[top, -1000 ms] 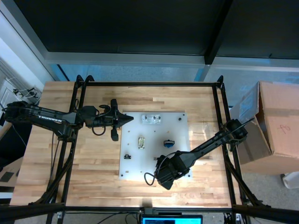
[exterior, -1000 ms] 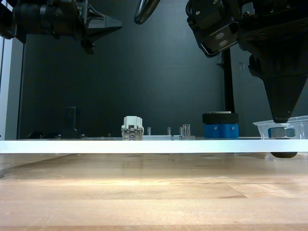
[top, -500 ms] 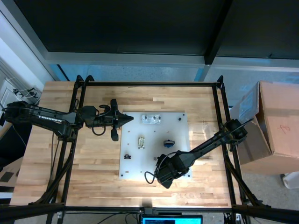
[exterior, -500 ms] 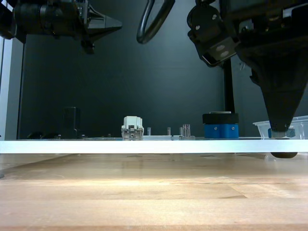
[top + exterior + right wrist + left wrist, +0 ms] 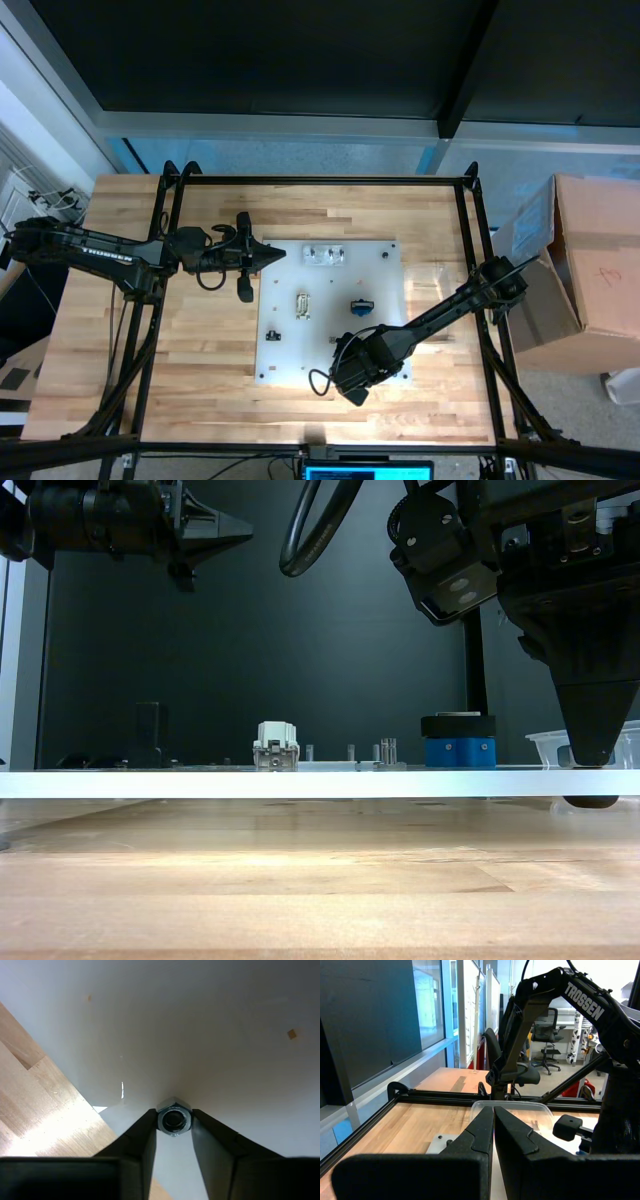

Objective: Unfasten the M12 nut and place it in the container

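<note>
The small silver M12 nut (image 5: 174, 1119) sits pinched between the two fingers of my right gripper (image 5: 174, 1121), just above the white board (image 5: 225, 1035). It lies level at the stud's place near the board's near right edge; I cannot tell whether it is threaded on. In the low view the right gripper (image 5: 597, 758) points straight down to board level and hides the nut. From above, the right gripper (image 5: 362, 370) hangs over the board's near right part. My left gripper (image 5: 275, 256) hovers shut and empty high beyond the board's far left corner. The clear container (image 5: 545, 748) stands behind the stud's place.
On the board (image 5: 285, 350) stand a blue block (image 5: 458, 750), a grey-white connector (image 5: 275, 750) and small silver posts (image 5: 325, 256). A black frame (image 5: 320, 180) rings the table. A cardboard box (image 5: 580, 270) stands off the right side.
The right gripper has come down over the nut, which showed bare below its tips a second ago and is now covered in the low view. The left arm has not moved.
</note>
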Controlling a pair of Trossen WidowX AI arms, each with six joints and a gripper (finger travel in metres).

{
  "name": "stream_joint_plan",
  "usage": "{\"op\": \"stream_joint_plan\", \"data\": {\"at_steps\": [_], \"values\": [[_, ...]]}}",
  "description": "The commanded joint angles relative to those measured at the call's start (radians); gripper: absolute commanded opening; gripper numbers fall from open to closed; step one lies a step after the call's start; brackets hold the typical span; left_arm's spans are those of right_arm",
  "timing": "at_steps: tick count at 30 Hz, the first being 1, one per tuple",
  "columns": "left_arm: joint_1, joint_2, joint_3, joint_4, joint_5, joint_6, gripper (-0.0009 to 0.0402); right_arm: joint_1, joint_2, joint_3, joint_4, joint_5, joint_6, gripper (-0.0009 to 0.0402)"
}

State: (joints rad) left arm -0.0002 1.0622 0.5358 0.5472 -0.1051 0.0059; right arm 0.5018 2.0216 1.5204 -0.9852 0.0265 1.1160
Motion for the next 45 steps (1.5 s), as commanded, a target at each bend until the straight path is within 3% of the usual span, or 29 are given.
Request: {"op": "stream_joint_plan", "data": {"at_steps": [1,7,10,23,31,39,45], "values": [[0.000,0.000,0.000,0.000,0.000,0.000,0.0000,-0.001,-0.003,0.000,-0.006,0.006,-0.006,0.0048],[0.000,0.000,0.000,0.000,0.000,0.000,0.0000,-0.002,-0.004,0.000,-0.004,0.006,-0.063,0.0008],[0.000,0.000,0.000,0.000,0.000,0.000,0.0000,-0.002,-0.004,0.000,-0.002,0.007,-0.200,-0.0001],[0.000,0.000,0.000,0.000,0.000,0.000,0.0000,-0.002,-0.004,0.000,0.027,0.008,-1.280,0.0016],[0.000,0.000,0.000,0.000,0.000,0.000,0.0000,-0.003,-0.004,-0.007,0.031,0.008,-1.812,0.0029],[0.000,0.000,0.000,0.000,0.000,0.000,0.0000,-0.005,-0.004,-0.009,0.045,0.007,-2.081,0.0051],[0.000,0.000,0.000,0.000,0.000,0.000,0.0000,-0.005,-0.004,-0.015,0.053,0.003,-2.095,0.0085]]}}
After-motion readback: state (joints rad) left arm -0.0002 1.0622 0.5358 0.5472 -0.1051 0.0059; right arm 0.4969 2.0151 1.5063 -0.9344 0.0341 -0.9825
